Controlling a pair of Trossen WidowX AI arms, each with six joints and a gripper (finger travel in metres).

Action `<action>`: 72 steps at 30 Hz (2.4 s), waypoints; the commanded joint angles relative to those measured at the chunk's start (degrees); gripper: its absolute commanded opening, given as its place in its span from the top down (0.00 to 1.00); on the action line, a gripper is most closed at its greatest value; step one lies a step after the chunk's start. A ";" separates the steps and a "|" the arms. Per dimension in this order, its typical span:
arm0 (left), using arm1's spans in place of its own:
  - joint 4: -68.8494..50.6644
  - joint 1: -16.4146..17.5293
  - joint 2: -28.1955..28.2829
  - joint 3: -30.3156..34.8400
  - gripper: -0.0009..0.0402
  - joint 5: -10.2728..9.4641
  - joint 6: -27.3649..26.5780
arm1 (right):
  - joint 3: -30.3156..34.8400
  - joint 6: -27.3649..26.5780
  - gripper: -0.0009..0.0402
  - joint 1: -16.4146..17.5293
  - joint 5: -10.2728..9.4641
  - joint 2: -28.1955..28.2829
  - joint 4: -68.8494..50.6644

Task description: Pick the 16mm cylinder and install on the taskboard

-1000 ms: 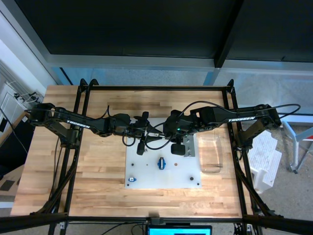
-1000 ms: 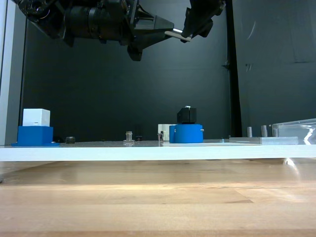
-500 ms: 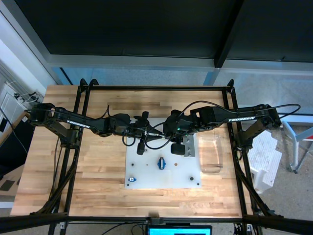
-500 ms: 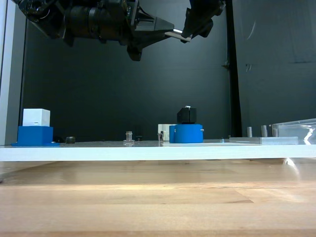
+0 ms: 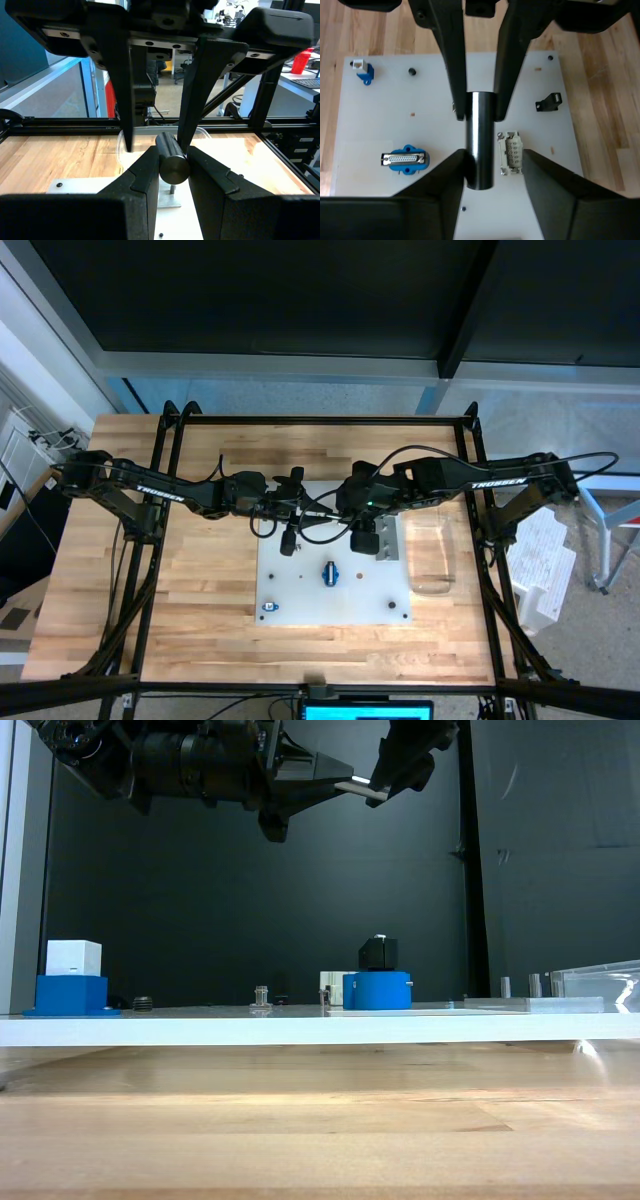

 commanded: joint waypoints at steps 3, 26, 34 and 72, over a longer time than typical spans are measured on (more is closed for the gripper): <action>-0.07 0.04 -0.07 -0.02 0.98 0.02 0.00 | -6.69 0.39 0.43 0.15 0.04 -4.50 8.20; 16.52 0.17 -0.07 -0.02 0.98 -4.76 -0.31 | -30.36 -2.23 0.43 0.55 3.02 -21.38 47.01; 21.09 0.15 -0.07 -0.02 0.98 -4.72 -0.48 | -32.44 -3.48 0.49 0.55 2.89 -22.25 54.49; 22.45 0.26 -0.07 -0.02 0.98 -4.72 -0.46 | -32.44 -4.66 0.89 0.37 1.55 -22.12 58.31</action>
